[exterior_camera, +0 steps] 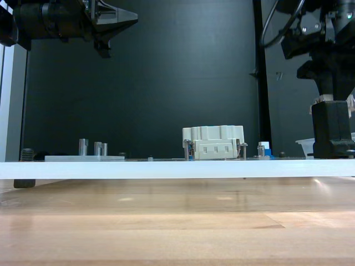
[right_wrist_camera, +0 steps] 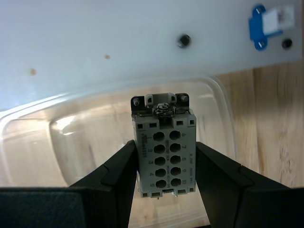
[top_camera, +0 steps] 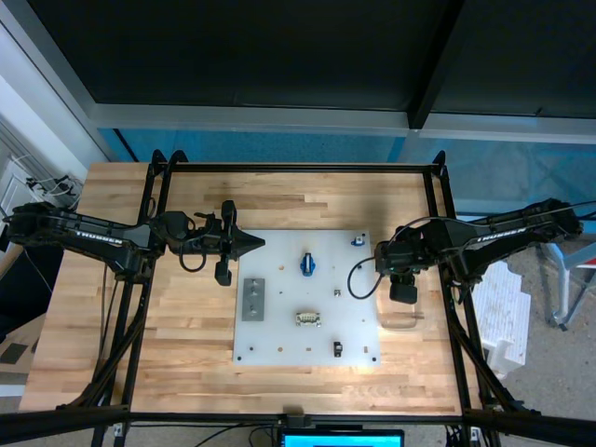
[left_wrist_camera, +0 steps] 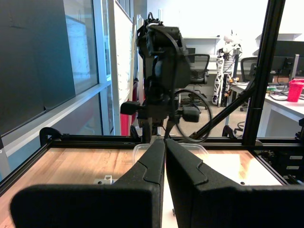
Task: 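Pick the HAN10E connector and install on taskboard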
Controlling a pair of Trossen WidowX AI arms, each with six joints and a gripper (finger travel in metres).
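The HAN10E connector (right_wrist_camera: 164, 147), a pale grey block with two rows of numbered pin holes, sits between the fingers of my right gripper (right_wrist_camera: 165, 148), which is shut on its two long sides. It is over the clear plastic tray (right_wrist_camera: 71, 111). In the high view my right gripper (top_camera: 402, 293) points down at the tray (top_camera: 402, 323), just off the right edge of the white taskboard (top_camera: 279, 354). My left gripper (top_camera: 257, 242) hovers shut over the taskboard's far left corner, holding nothing.
On the taskboard stand a blue part (top_camera: 307, 264), a grey metal block (top_camera: 253, 299), a beige housing (top_camera: 307, 318) near the middle front, and a small blue-and-white fitting (right_wrist_camera: 270, 21) near the tray. A black frame borders the wooden table.
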